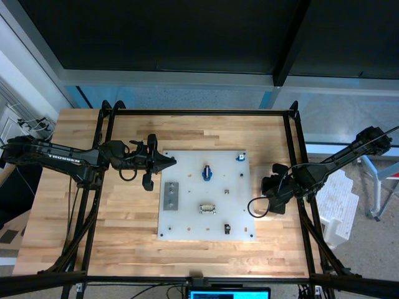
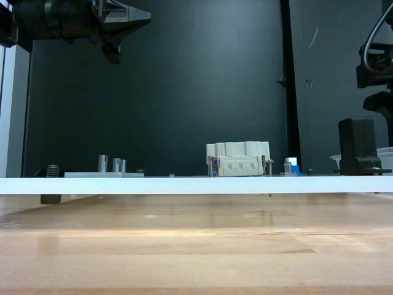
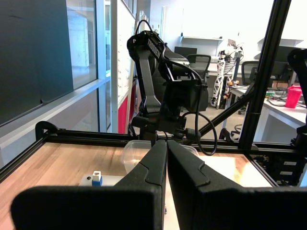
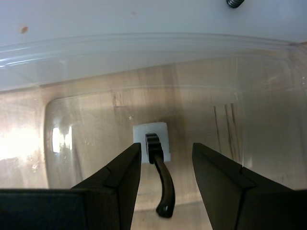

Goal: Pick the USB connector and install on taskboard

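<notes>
The right gripper points down into a clear container that sits on the desk just beside the taskboard. Its jaws are apart and grip nothing. The USB connector, a small black piece with a curved tail, lies on the container floor in the gap between the two jaws. Its head end rests against a small white block just beyond the jaw tips. Whether the jaws reach down to the connector's level cannot be told.

The left gripper hangs well above the taskboard's left edge, its jaws pressed together and empty, pointing across the board. Below and ahead of those jaws, on the board, stand a grey metal block, a blue part and a beige connector.
</notes>
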Tool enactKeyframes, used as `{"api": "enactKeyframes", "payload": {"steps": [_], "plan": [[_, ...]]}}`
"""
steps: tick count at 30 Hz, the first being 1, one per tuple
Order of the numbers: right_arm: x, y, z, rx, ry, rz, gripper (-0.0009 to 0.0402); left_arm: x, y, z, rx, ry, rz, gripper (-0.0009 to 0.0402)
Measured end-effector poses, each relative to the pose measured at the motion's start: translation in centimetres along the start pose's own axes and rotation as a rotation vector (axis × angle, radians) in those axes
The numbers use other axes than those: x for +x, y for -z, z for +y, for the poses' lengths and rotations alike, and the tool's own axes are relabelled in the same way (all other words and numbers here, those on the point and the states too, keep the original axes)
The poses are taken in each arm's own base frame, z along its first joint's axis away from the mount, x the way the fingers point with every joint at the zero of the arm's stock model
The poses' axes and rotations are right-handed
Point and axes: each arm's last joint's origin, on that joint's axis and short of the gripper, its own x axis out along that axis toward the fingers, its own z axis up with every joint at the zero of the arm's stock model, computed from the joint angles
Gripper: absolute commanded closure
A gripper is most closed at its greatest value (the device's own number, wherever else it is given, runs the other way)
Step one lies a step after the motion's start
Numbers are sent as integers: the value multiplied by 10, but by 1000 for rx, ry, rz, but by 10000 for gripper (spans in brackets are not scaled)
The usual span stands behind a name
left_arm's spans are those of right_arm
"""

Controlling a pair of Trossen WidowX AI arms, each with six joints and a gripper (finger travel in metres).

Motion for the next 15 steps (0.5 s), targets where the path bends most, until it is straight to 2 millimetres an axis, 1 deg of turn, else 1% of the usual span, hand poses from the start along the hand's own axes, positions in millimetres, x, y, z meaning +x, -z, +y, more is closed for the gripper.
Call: {"api": "enactKeyframes", "payload": {"steps": [7,15], "plan": [[5,1,1,0,-7,7,251,0,0,0,0,0,0,393],[9,-1,3,-17,-15,33,272,0,0,0,0,0,0,393]]}}
